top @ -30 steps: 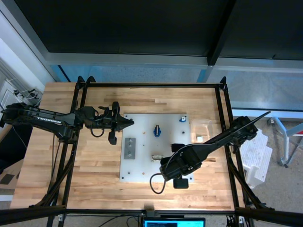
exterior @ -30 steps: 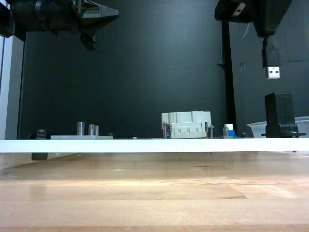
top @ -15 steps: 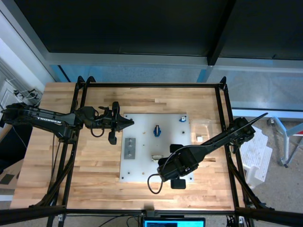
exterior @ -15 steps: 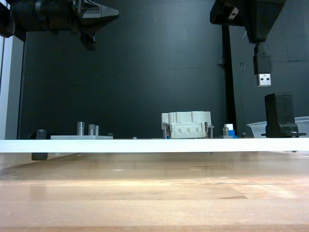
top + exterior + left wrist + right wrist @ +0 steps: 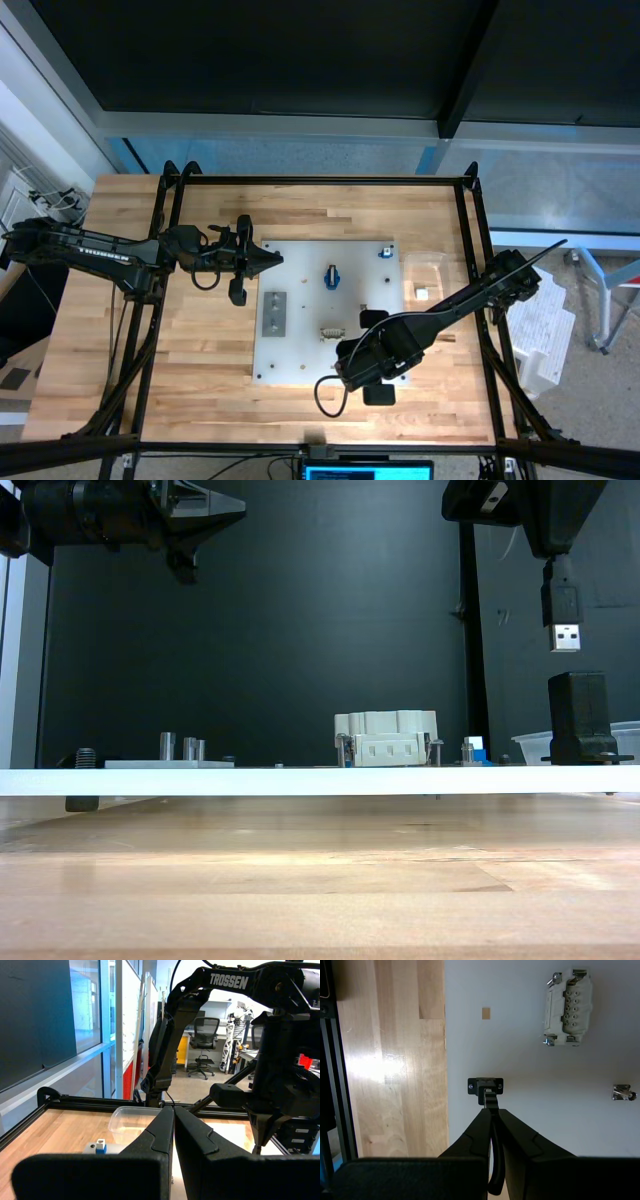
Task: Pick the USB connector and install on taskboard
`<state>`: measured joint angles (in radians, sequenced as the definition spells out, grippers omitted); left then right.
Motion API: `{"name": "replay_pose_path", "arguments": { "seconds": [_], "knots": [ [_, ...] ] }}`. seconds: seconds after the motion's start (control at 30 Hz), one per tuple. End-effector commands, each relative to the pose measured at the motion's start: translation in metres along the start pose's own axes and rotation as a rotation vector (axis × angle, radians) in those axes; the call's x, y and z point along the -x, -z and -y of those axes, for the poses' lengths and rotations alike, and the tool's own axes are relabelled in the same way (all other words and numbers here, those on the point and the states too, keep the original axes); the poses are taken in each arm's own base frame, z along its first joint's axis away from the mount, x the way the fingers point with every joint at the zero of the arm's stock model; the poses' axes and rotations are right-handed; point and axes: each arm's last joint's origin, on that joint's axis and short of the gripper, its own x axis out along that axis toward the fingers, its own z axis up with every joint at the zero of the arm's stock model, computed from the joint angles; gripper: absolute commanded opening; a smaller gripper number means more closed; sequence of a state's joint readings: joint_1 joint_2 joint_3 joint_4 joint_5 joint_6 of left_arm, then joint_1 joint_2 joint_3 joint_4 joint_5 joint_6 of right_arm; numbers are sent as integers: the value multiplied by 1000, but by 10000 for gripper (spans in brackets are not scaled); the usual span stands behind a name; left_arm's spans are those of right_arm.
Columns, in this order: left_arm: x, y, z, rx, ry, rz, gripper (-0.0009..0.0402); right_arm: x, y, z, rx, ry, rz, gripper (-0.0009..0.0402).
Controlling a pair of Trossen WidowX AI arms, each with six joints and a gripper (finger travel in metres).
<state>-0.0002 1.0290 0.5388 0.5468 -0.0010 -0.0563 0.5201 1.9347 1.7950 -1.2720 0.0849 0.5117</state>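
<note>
My right gripper is shut on the black USB connector, which hangs plug-down with its metal tip a short gap above the small black socket block on the white taskboard. In the right wrist view the USB connector sits between the fingers, directly over the black socket near the edge of the taskboard. From above, the right gripper hovers over the near right part of the taskboard. My left gripper is shut and empty, raised off the board's far left corner.
On the board stand a grey metal block, a blue part and a multi-pin socket. A clear plastic container lies right of the board. The USB cable loops toward the near edge. Black frame rails surround the table.
The right gripper swung the USB connector left and slightly down, then back right and up over the black socket. The left arm has not moved.
</note>
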Motion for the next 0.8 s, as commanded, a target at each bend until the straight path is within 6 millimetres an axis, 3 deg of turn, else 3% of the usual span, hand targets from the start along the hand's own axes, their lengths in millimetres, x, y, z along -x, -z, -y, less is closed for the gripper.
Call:
{"name": "replay_pose_path", "arguments": {
  "seconds": [0.03,0.8],
  "knots": [
    [0,0,0,0,0,0,0,-4,0,-1,3,7,-10,0],
    [0,0,0,0,0,0,0,-10,1,-5,16,12,-20,0]
  ]
}}
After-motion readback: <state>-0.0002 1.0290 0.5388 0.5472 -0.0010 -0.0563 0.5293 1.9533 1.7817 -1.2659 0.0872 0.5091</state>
